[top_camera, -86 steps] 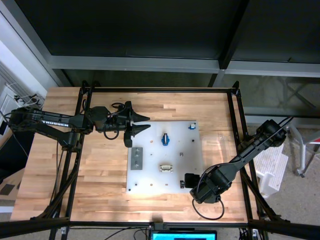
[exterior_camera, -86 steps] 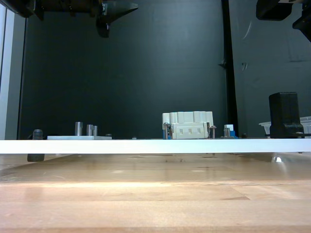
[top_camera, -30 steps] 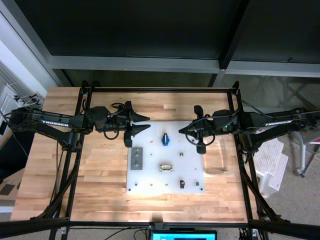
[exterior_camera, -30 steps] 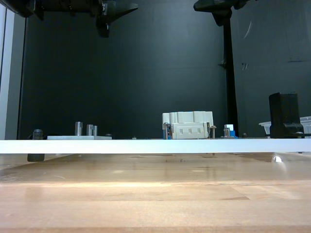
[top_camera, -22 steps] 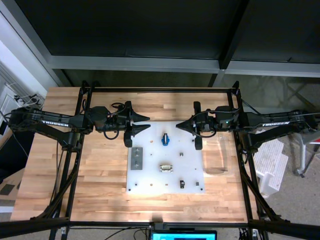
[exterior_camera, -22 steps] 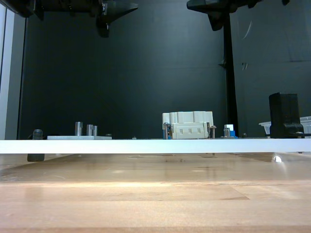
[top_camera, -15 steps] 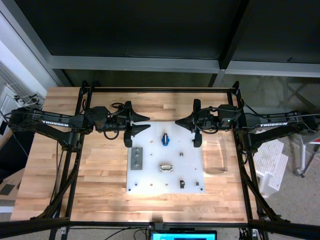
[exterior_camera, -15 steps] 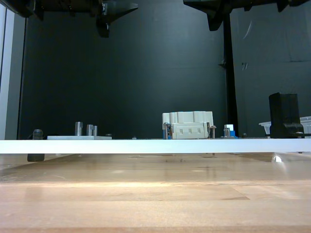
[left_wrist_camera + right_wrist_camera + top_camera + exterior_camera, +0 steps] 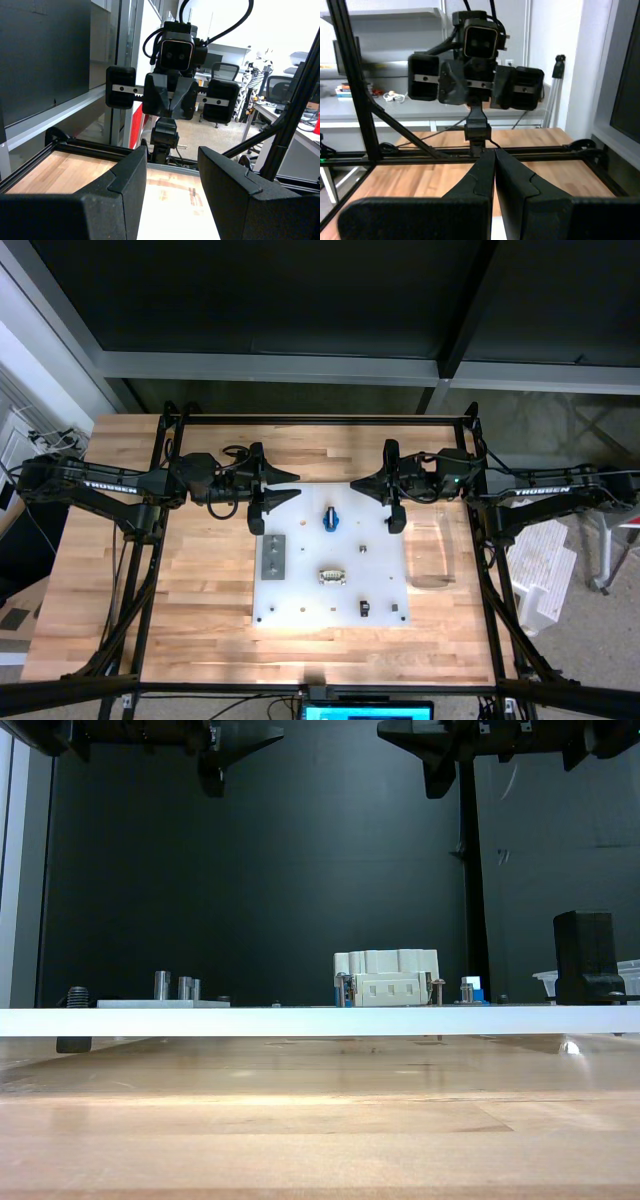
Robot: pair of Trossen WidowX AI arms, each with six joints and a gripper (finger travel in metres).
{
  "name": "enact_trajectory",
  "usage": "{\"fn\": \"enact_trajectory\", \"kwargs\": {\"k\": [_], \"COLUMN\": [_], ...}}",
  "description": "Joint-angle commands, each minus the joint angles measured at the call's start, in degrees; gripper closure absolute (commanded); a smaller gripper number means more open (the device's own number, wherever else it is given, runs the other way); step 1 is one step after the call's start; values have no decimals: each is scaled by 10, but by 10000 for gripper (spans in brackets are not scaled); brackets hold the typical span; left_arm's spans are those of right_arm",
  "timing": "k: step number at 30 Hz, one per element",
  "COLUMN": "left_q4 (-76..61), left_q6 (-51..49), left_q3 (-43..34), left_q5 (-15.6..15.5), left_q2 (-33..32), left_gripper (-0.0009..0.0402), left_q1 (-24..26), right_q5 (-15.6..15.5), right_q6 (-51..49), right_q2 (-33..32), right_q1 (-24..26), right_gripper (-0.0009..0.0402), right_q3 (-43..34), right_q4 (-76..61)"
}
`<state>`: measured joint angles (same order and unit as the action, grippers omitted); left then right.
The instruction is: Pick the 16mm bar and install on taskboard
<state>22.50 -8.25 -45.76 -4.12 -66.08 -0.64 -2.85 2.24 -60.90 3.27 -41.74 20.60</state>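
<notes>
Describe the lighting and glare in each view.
High view: even light, white taskboard bright; left gripper open over its far-left corner, right gripper shut over its far edge. Low view: black backdrop, both silhouetted; glare band on the table; three bars stand in their block, the 16mm bar unidentifiable. Left wrist view: background washed out.

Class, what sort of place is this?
Likely a robotics lab: task board on a wooden table, office chairs beyond. Left pincer open, right pincer shut, both above the board's far edge. 16mm bar: cannot tell where.
</notes>
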Motion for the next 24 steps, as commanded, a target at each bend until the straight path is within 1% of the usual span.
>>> {"fn": "enact_trajectory", "kwargs": {"k": [1, 9, 24], "left_q4": [0, 0, 0], "left_q6": [0, 0, 0], "left_q3": [0, 0, 0], "left_q5": [0, 0, 0], "left_q2": [0, 0, 0], "left_gripper": [256, 256, 256], "left_q1": [0, 0, 0], "right_q5": [-2, -2, -2], "right_q6": [3, 5, 5], "right_q2": [0, -3, -3], "right_q1": [-1, -3, -4], "right_gripper": [394, 394, 393], "right_q3": [1, 14, 14], "right_q4": [4, 27, 26]}}
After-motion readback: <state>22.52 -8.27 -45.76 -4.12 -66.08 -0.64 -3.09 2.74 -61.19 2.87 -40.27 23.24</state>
